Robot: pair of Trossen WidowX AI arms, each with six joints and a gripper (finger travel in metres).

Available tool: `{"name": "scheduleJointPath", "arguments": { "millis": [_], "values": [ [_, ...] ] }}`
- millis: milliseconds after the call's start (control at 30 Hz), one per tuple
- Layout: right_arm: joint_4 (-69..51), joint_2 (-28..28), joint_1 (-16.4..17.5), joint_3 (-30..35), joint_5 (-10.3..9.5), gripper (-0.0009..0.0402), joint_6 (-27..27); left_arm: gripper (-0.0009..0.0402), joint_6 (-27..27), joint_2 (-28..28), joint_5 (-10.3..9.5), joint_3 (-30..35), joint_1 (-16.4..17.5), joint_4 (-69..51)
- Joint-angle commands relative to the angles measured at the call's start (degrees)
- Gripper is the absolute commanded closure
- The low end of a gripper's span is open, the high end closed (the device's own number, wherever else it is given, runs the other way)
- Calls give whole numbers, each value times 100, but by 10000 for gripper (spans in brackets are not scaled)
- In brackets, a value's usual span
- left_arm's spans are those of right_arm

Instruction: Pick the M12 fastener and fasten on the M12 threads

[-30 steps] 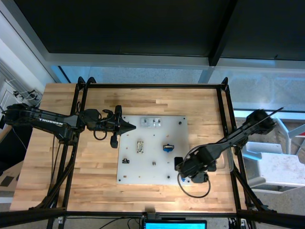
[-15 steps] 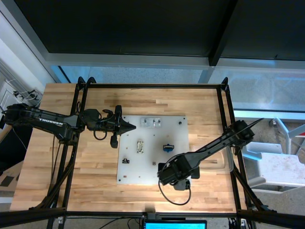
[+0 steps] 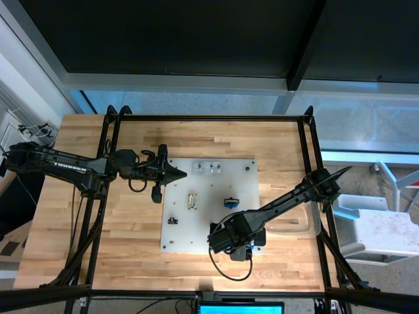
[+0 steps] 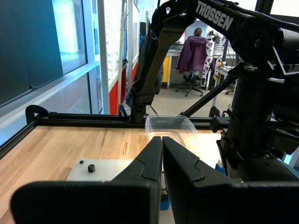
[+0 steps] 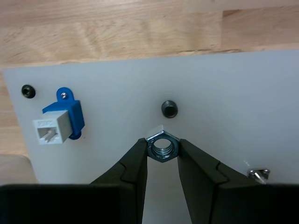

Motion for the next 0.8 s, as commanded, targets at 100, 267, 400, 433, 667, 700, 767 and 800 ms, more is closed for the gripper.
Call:
{"name": "scheduleJointPath", "arguments": {
  "millis": [100, 267, 400, 433, 667, 700, 767, 800],
  "values": [
    [28, 2, 2, -17, -48, 358, 4, 393, 0, 2, 0, 0, 2, 2],
    [133, 118, 2, -9, -52, 358, 4, 393, 0, 2, 0, 0, 0, -2],
    [210, 179, 0, -9, -46, 358, 4, 393, 0, 2, 0, 0, 0, -9],
    [223, 199, 0, -11, -46, 358, 2, 393, 0, 0, 0, 0, 2, -13],
    [267, 334, 2, -11, -46, 358, 4, 393, 0, 2, 0, 0, 0, -20],
    [297, 354, 2, -11, -46, 358, 4, 393, 0, 2, 0, 0, 0, -20],
    [326, 352, 2, -11, -46, 358, 4, 393, 0, 2, 2, 0, 0, -17],
    [337, 352, 4, -11, -46, 358, 4, 393, 0, 0, 0, 0, 0, -17]
  ]
}}
